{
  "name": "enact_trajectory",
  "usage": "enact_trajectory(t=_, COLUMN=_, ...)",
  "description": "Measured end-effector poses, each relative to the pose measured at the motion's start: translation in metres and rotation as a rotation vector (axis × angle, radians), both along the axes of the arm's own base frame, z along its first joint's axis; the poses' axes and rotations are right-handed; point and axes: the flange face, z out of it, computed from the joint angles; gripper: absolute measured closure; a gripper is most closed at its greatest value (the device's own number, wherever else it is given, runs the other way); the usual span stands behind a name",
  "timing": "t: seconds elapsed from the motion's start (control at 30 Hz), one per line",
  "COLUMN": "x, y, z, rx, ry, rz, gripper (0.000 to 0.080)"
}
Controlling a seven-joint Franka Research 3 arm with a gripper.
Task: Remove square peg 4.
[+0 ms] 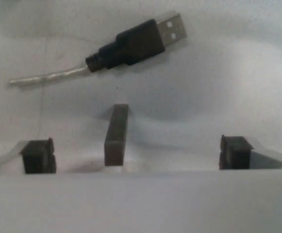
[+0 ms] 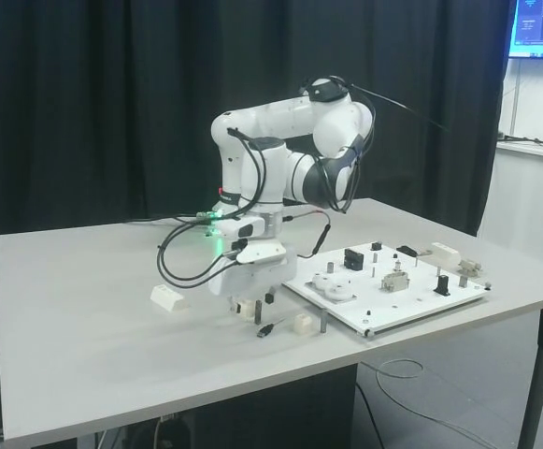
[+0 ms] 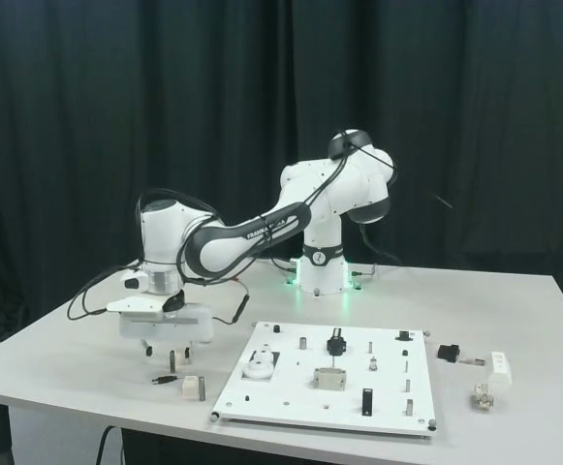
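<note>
The square peg (image 1: 116,136), a dark grey bar, is on the grey table between my fingers, and neither finger touches it. My gripper (image 1: 137,155) is open, with one black fingertip (image 1: 38,156) well clear on one side and the other on the opposite side. In the first room view the gripper (image 2: 253,305) hangs low over the table, beside the near left corner of the white board (image 2: 411,301). In the second room view the gripper (image 3: 161,355) is left of the board (image 3: 291,407).
A black USB plug (image 1: 136,43) on a grey cable lies on the table just beyond the peg, also seen as the plug (image 2: 265,329). A small white block (image 2: 303,324) sits beside it, and another white block (image 2: 169,298) lies further left. The board carries several parts.
</note>
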Motion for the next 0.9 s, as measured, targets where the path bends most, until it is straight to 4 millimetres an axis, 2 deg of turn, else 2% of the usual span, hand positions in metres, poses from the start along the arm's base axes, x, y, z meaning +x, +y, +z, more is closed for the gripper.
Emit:
enact_trajectory(t=0.07, x=0.000, y=0.000, z=0.004, rx=0.000, ry=-0.001, rz=-0.001, gripper=0.0134)
enact_trajectory(t=0.1, x=0.001, y=0.001, z=0.006, rx=0.000, ry=-0.001, rz=-0.001, gripper=0.0033)
enact_trajectory(t=0.43, x=0.003, y=0.005, z=0.023, rx=0.000, ry=-0.003, rz=0.002, gripper=0.0008)
enact_trajectory(t=0.9, x=0.005, y=0.008, z=0.028, rx=0.000, ry=-0.005, rz=-0.011, gripper=0.0003)
